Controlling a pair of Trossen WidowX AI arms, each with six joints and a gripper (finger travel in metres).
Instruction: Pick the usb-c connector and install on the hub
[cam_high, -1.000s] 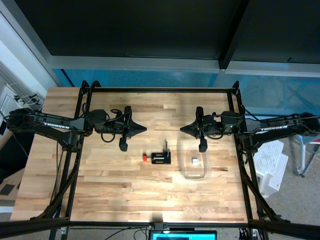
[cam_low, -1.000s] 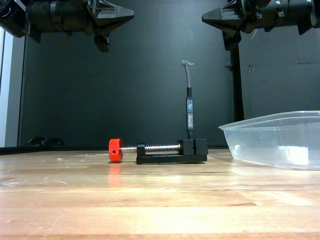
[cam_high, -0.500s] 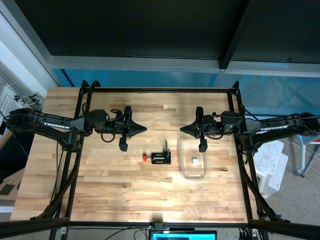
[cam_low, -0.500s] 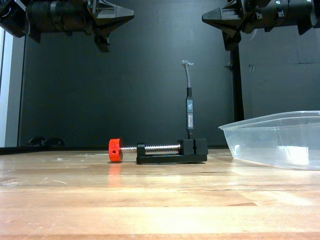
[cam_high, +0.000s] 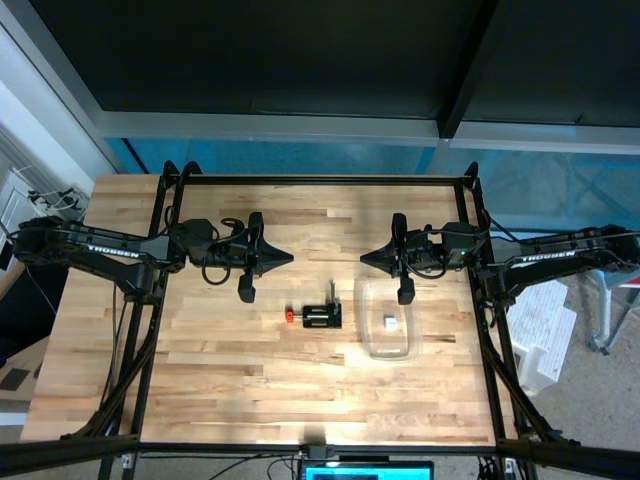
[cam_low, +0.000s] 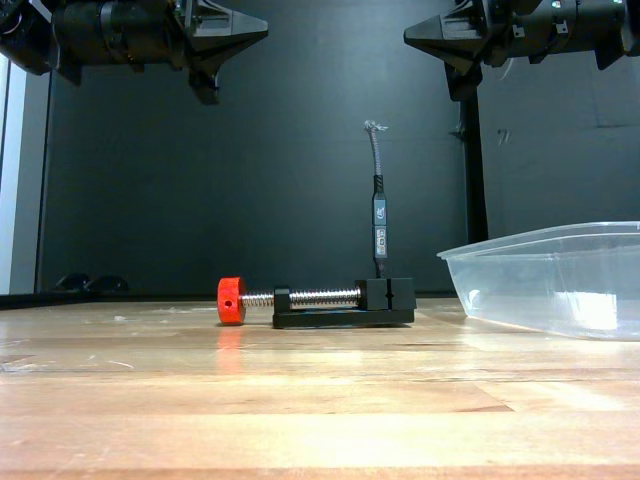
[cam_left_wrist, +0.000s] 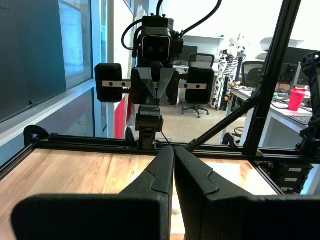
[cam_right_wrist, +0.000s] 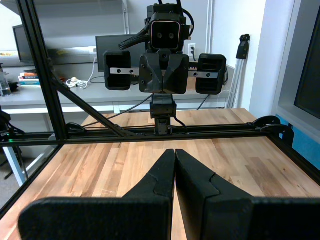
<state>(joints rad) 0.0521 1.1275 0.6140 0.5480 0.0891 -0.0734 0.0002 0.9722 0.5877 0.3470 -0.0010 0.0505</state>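
Standing upright on the vise (cam_low: 345, 303) tab, connector (cam_low: 380, 228) unheld, cable (cam_low: 376, 150) rising off it. Both pressed together, empty: left tool (cam_left_wrist: 173, 149) and right tool (cam_right_wrist: 175, 152) high above counter (cam_low: 300, 400), well apart.

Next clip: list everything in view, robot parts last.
connector: one, black, upright on the vise, nothing holding it
cable: one, grey braided, rising from the connector
vise: one, black, mid-table
knob: one, red, vise's left end
tray: one, clear, right of vise
block: one, white, in tray
table: one, wooden
left gripper: black, shut, raised at left
right gripper: black, shut, raised at right
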